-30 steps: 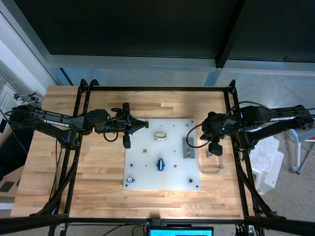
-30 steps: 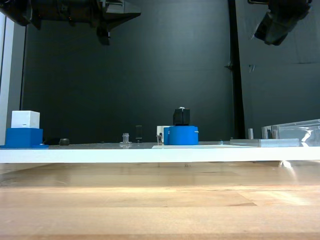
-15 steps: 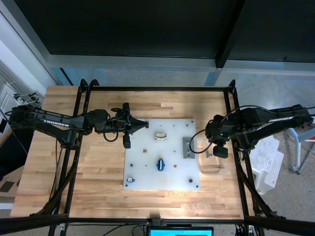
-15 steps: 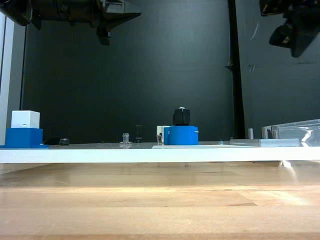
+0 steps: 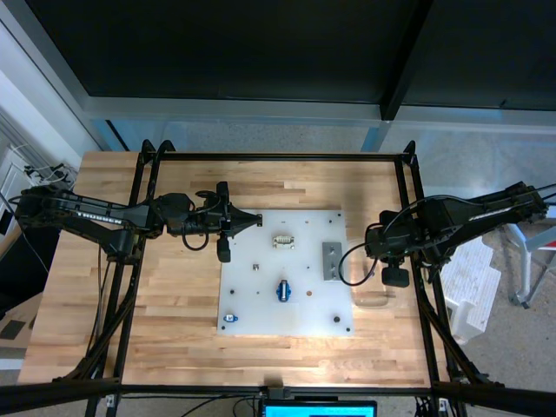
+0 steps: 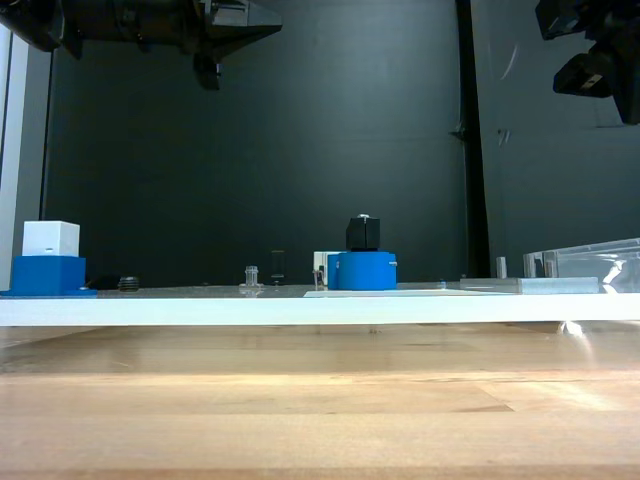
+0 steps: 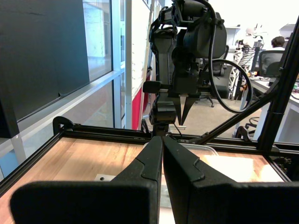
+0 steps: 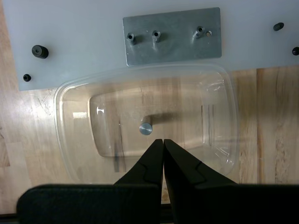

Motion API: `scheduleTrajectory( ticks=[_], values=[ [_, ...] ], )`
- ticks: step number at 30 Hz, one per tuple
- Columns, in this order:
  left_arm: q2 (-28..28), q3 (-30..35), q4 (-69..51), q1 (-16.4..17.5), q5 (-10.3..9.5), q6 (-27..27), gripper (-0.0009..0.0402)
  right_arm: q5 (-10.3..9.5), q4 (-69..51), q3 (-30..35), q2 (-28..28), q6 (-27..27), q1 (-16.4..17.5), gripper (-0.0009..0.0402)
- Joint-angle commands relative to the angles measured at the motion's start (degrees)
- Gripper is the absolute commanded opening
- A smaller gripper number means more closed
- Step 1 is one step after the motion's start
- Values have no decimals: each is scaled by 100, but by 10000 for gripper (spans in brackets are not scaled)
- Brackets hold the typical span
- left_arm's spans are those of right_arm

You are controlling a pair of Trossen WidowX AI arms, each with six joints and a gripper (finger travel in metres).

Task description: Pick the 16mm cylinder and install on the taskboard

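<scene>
Silvery and round, the 16mm cylinder lies on the floor of the clear plastic tray, just beyond the tips of the right gripper and a little to one side of them. That gripper's two black fingers are pressed together with nothing between them (only a hairline seam shows). It hangs over the tray pointing down, and the low view puts it high above the table, touching nothing.

Past the tray's far rim from this gripper lies the taskboard, close beside the tray; whether the two touch I cannot tell. The grey metal block sits on the board's edge nearest the tray and carries small pegs.

Over the board's opposite edge, the left gripper is held level and raised, well apart from the cylinder, pointing across toward the right arm. Its fingers also meet along their length and hold nothing. On the board between the two grippers stand the grey multi-pin socket and the blue fitting.
</scene>
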Motion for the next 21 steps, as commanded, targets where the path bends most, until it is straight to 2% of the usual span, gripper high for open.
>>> scheduleTrajectory(
  ticks=[1,19,21],
  values=[
    [2,2,4,0,2,2,1,2,-2,-11,0,2,13,8],
    [2,2,4,2,0,2,1,68,83,-280,0,72,63,67],
    [2,2,2,2,0,2,1,153,105,-302,0,118,72,80]
  ],
)
